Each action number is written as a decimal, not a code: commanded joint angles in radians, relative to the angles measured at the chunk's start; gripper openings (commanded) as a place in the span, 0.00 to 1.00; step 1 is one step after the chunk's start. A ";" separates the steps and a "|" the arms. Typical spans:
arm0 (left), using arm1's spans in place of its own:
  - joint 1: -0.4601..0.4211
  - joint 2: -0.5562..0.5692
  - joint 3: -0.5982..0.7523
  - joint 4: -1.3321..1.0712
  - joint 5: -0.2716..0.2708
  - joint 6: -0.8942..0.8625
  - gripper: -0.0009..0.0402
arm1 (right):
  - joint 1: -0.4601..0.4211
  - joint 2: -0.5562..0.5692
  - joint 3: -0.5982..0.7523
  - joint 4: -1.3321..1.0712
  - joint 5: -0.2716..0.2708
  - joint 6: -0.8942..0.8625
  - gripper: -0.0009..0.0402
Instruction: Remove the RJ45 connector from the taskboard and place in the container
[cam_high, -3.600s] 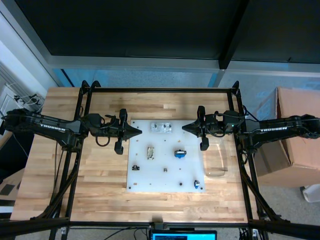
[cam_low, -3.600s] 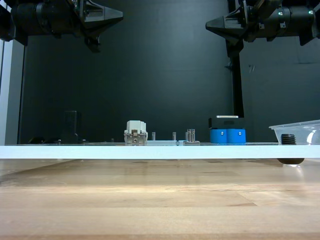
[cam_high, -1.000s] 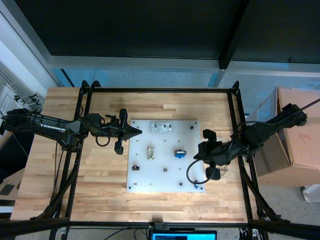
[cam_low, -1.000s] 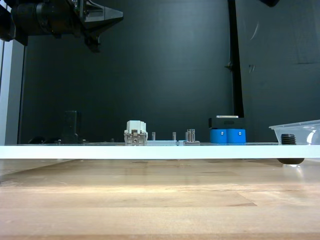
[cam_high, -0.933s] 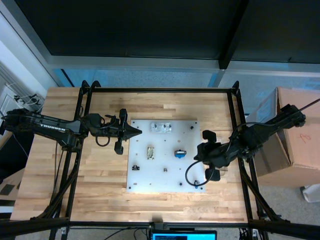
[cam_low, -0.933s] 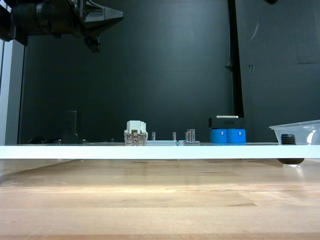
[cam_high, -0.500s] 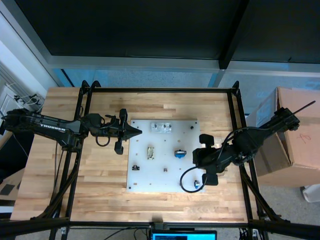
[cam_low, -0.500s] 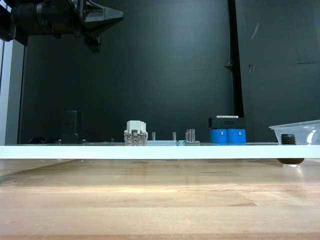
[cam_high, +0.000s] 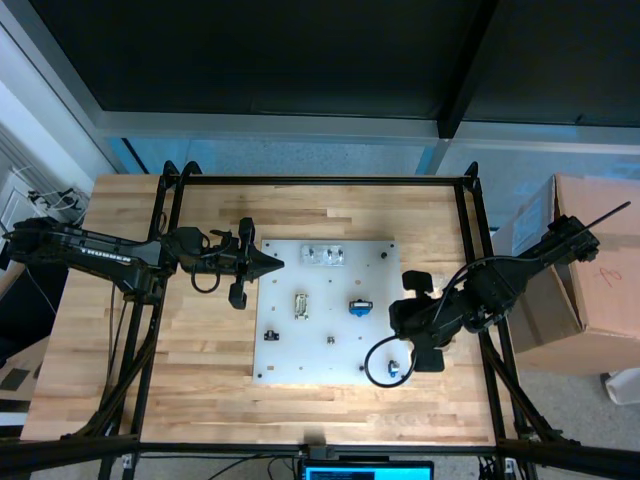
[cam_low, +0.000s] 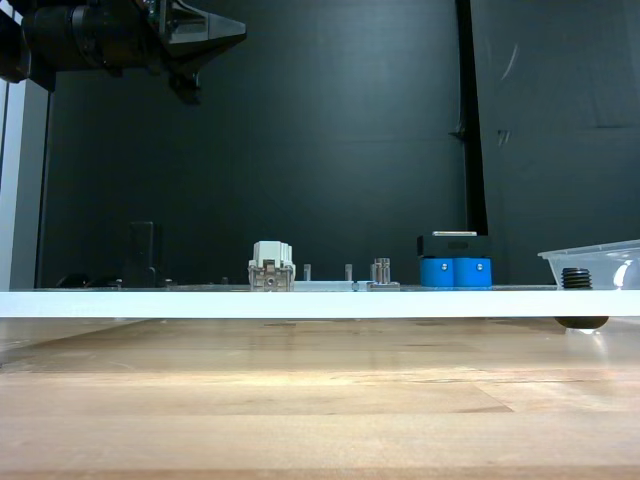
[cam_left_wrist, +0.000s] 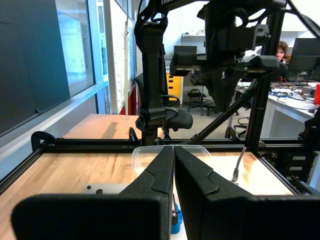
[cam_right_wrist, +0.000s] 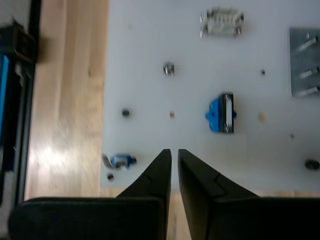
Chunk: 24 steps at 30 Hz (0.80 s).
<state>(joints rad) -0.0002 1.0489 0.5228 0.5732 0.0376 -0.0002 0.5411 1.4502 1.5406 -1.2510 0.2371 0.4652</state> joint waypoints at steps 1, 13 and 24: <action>0.000 0.000 0.000 0.000 0.000 0.000 0.02 | 0.002 -0.001 -0.001 -0.026 -0.005 0.000 0.14; 0.000 0.000 0.000 0.000 0.000 0.000 0.02 | 0.024 -0.001 -0.065 -0.023 -0.048 -0.009 0.37; 0.000 0.000 0.000 0.000 0.000 0.000 0.02 | 0.070 0.000 -0.174 0.042 -0.058 0.000 0.54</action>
<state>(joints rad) -0.0002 1.0489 0.5224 0.5732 0.0372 -0.0002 0.6090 1.4490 1.3796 -1.2251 0.1791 0.4641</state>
